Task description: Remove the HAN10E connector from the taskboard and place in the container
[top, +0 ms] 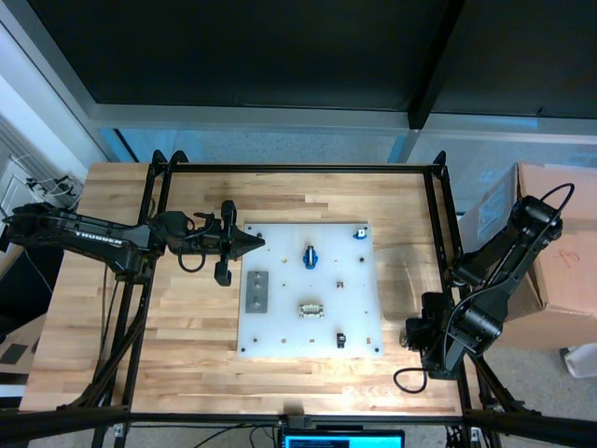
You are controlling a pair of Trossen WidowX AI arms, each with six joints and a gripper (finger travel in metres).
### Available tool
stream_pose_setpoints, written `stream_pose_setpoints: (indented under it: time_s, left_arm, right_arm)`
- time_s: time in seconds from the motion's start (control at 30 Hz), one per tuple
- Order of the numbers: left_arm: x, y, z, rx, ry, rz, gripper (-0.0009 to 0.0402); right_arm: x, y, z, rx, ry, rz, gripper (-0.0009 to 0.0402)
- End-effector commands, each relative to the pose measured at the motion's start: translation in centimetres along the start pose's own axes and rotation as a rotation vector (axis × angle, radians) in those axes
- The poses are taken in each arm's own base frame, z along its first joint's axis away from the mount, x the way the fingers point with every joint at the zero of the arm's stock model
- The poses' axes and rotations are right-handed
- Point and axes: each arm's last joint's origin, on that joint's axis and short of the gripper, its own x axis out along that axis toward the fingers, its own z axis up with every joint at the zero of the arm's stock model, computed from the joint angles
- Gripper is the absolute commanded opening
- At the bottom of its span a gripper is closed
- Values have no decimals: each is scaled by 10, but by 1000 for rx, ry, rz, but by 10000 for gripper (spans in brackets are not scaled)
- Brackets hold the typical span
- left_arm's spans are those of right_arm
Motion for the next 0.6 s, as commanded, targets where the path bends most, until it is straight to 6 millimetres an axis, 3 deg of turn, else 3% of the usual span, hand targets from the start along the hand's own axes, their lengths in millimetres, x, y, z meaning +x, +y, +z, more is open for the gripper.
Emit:
stream_pose_setpoints:
  time_s: [0.03, 0.4, 0.6]
  left_arm:
    - [0, 0, 0, 0, 0, 0, 0]
    - [0, 0, 0, 0, -1, 0, 0]
    - [0, 0, 0, 0, 0, 0, 0]
  right_arm:
    - [2, -1, -1, -1, 3, -7, 240]
    - [4, -1, -3, 1, 10, -17, 240]
    - [9, -3, -5, 162, 21, -37, 240]
